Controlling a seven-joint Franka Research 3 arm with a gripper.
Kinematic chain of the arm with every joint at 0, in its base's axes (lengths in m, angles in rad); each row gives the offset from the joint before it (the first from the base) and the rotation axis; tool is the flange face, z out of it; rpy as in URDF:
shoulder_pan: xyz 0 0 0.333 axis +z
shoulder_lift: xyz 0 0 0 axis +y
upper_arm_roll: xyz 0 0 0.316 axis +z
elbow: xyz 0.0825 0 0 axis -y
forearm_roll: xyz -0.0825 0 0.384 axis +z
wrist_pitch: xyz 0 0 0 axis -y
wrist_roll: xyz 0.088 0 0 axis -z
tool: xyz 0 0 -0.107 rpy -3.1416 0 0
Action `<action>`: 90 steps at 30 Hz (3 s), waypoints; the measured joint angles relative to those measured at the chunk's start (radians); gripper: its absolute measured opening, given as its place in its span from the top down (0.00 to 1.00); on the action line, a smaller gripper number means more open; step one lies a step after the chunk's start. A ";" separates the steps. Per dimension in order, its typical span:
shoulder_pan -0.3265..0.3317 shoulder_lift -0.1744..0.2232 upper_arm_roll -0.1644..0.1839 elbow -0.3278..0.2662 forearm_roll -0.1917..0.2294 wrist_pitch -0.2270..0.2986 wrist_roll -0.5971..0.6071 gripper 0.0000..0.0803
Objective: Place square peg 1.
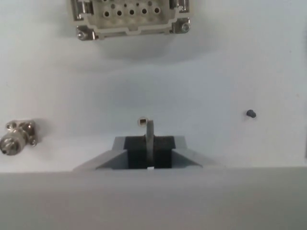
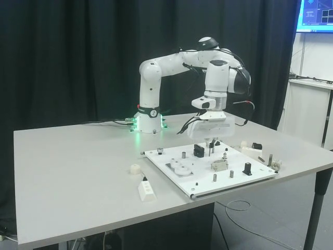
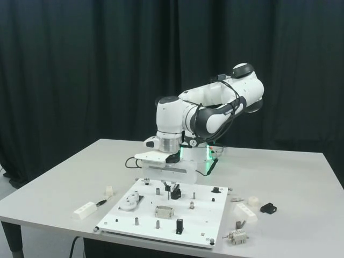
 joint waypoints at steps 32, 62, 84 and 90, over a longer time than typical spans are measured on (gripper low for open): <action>-0.003 0.000 -0.001 0.008 0.000 0.018 0.021 0.97; -0.148 0.000 -0.077 0.008 -0.084 0.067 -0.126 0.97; -0.389 0.007 -0.063 0.117 -0.040 0.050 -0.256 0.97; -0.453 0.020 -0.038 0.169 -0.027 0.030 -0.264 0.97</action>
